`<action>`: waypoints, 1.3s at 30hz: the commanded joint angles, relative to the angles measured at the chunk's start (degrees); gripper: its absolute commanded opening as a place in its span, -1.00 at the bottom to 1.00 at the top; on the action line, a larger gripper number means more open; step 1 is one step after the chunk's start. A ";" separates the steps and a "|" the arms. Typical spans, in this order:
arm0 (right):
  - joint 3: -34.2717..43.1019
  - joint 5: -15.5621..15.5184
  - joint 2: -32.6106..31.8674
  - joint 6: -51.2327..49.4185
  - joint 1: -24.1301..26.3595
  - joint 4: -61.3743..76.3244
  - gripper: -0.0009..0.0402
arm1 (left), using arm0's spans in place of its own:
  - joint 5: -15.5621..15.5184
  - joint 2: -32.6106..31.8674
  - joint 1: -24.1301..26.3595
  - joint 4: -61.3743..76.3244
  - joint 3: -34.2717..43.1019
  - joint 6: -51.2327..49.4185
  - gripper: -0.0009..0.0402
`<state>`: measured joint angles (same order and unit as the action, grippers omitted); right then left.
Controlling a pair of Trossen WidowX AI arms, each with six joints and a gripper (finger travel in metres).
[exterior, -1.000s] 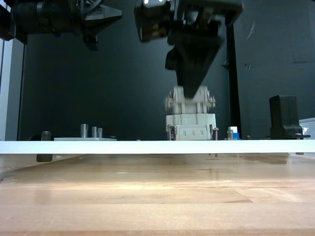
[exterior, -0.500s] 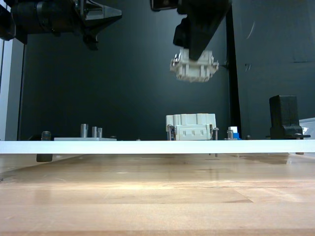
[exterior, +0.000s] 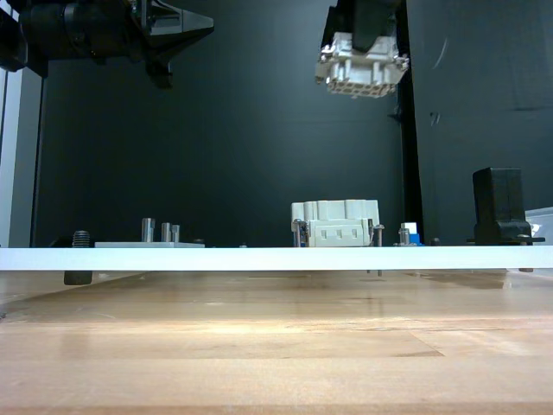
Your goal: Remove the HAN10E connector from the taskboard and place in the container
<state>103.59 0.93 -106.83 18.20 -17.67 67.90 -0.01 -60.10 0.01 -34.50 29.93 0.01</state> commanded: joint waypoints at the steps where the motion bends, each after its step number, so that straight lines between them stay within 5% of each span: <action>1: -0.09 2.47 0.02 0.98 -2.05 2.23 -0.94 | 0.00 -0.02 -0.02 -0.02 0.02 0.00 -0.96; 15: -5.40 2.58 2.84 8.07 -8.87 2.21 -0.94 | 0.00 -0.02 0.00 -0.02 0.02 0.00 -0.96; 39: -31.50 5.64 16.11 26.84 -21.42 -4.28 -0.94 | 0.00 -0.02 -0.02 -0.02 0.02 0.00 -0.96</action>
<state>72.75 6.37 -91.02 44.58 -38.30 63.70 -0.01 -60.10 0.01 -34.50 29.95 0.01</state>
